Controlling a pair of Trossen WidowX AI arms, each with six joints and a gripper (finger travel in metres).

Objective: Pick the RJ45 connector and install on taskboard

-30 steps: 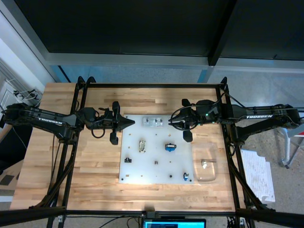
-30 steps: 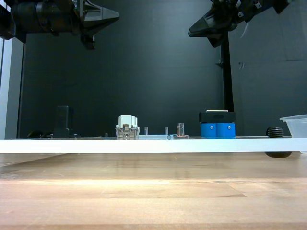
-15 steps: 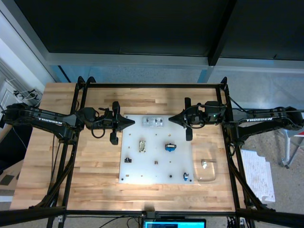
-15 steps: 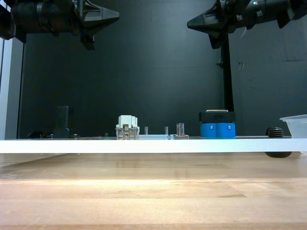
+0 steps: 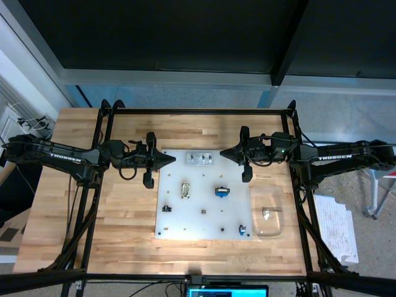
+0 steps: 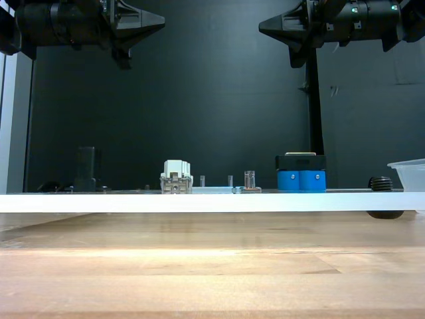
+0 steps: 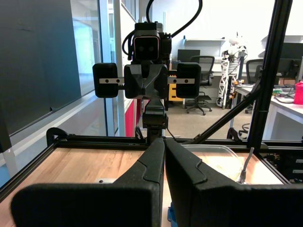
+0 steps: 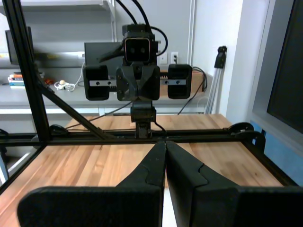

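Your left gripper and right gripper hang well above the white board's far edge, tips facing each other. Each has its fingers pressed together on nothing. You have wide room between them and the board's fittings. The clear tray lies just right of the board. The connector may sit in the blue jack, but I cannot tell.

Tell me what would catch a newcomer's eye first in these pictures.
Two black arms hang high over the far edge of the white board, the left gripper and right gripper pointing at each other across a gap, jaws shut on nothing. Lower down, a blue jack stands at the board's near right corner, beside a clear tray.
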